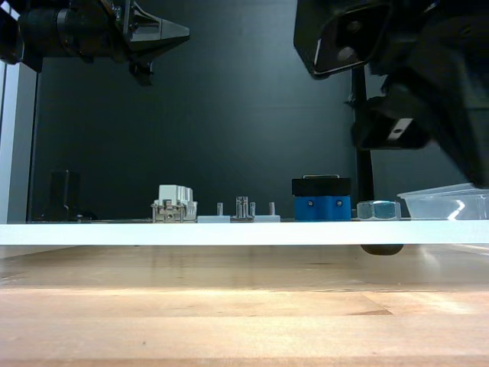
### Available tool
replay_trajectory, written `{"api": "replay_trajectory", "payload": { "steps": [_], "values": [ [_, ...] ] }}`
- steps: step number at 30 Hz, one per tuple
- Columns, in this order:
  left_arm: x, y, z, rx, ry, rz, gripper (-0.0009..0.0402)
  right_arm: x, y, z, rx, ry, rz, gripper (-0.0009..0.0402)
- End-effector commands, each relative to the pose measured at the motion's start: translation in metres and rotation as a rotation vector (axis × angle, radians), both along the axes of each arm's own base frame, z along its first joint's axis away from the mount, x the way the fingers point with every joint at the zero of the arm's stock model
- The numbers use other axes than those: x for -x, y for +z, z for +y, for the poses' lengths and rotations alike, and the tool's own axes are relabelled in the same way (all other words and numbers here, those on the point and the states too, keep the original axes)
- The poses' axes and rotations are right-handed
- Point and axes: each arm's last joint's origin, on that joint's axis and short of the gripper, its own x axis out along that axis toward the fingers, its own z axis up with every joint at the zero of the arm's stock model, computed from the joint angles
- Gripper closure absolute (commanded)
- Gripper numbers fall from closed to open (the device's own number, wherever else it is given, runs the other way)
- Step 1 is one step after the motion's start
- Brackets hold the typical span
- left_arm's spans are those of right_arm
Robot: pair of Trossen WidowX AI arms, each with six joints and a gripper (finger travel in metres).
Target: Pick the M12 fastener and fasten on the M12 threads
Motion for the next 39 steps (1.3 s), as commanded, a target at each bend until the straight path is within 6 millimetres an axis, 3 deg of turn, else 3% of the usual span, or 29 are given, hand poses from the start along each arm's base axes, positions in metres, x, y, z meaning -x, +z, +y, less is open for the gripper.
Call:
{"api": "replay_trajectory", "payload": {
  "steps": [1, 13, 27, 39],
  "values": [
    [0.0, 0.0, 0.0, 0.0, 0.0, 0.0, 0.0393, 0.002, 0.004, 0.001, -0.003, 0.001, -0.007, 0.0393],
    [0.0, 0.0, 0.0, 0.0, 0.0, 0.0, 0.0393, 0.001, 0.011, -0.001, 0.094, -0.038, -0.095, 0.0393],
    [0.0, 0.0, 0.0, 0.0, 0.0, 0.0, 0.0393, 0.01, 0.042, -0.005, 0.099, -0.053, -0.186, 0.0393],
    [0.0, 0.0, 0.0, 0.0, 0.0, 0.0, 0.0393, 0.011, 0.045, -0.006, 0.098, -0.053, -0.201, 0.0393]
  ]
}}
